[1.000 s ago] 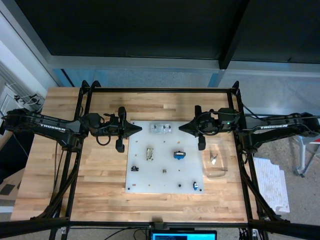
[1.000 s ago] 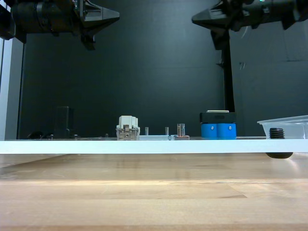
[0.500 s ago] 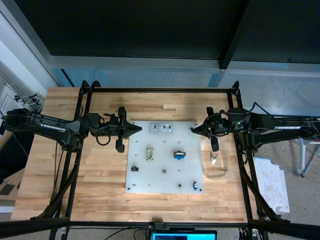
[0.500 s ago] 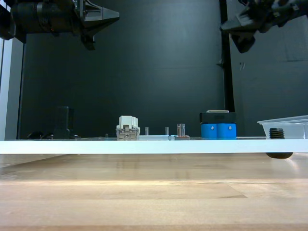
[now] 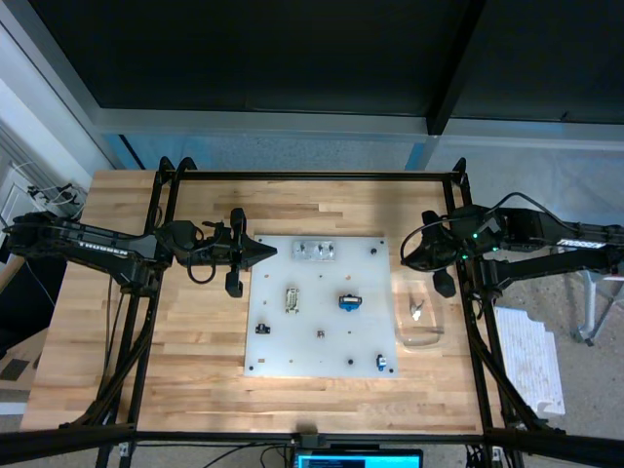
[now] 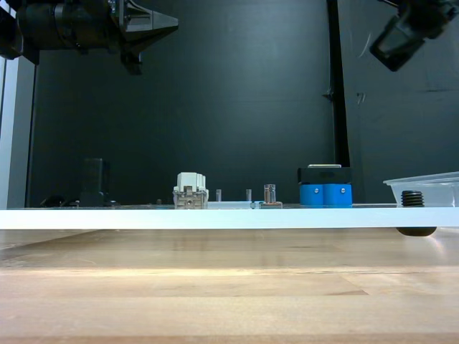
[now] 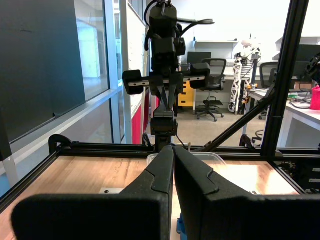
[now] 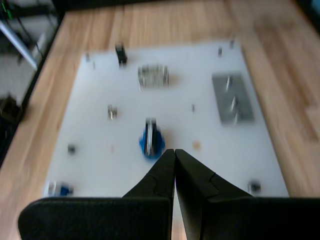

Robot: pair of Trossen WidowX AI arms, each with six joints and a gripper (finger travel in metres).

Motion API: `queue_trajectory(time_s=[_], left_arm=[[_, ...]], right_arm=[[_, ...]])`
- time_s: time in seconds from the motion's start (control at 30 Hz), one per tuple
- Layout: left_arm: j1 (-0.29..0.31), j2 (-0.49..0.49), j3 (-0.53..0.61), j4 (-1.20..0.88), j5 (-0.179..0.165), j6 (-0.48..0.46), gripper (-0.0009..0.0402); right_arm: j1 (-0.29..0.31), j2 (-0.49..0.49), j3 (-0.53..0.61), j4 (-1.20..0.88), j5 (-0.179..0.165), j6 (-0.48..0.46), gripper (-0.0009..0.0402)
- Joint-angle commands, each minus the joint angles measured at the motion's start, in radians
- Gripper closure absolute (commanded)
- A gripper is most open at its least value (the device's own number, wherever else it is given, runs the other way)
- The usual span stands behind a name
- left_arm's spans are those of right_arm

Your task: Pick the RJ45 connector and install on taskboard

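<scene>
Flanking taskboard edges, high: left gripper, right gripper

Matt white taskboard – grainy wooden table – clear plastic tray

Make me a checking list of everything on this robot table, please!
Surface: wooden table.
Job's things: taskboard lies flat mid-table; RJ45 connector lies inside the clear tray, right of the board.
Clutter: nothing seen beyond that tray.
Grippers: left gripper shut, raised by the board's far left corner; right gripper shut, empty, raised by its far right corner.
Cables: black loops on both arms.
Surroundings: black frame around the table; screen at its near edge.
</scene>
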Motion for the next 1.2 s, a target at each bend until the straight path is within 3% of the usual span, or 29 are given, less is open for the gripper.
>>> queue_trajectory(time_s=[0.03,0.17,0.4,0.57,0.67,0.93,1.07,1.2], left_arm=[[0.0,0.0,0.0,0.0,0.0,0.0,0.0393],[0.0,0.0,0.0,0.0,0.0,0.0,0.0393],[0.0,0.0,0.0,0.0,0.0,0.0,0.0393],[0.0,0.0,0.0,0.0,0.0,0.0,0.0393],[0.0,0.0,0.0,0.0,0.0,0.0,0.0393],[0.0,0.0,0.0,0.0,0.0,0.0,0.0393],[0.0,0.0,0.0,0.0,0.0,0.0,0.0393],[0.0,0.001,0.0,0.0,0.0,0.0,0.0393]], right_arm=[[0.014,0.001,0.024,-0.116,0.003,-0.019,0.0393],[0.053,0.001,0.05,-0.237,0.014,-0.018,0.0393],[0.172,0.005,0.056,-0.355,0.089,0.002,0.0393],[0.249,0.02,0.056,-0.42,0.092,0.056,0.0393],[0.283,0.032,0.055,-0.453,0.117,0.077,0.0393],[0.312,0.089,0.025,-0.472,0.117,0.08,0.0374],[0.349,0.125,-0.011,-0.469,0.15,0.084,0.0349],[0.367,0.138,-0.036,-0.444,0.16,0.115,0.0316]])
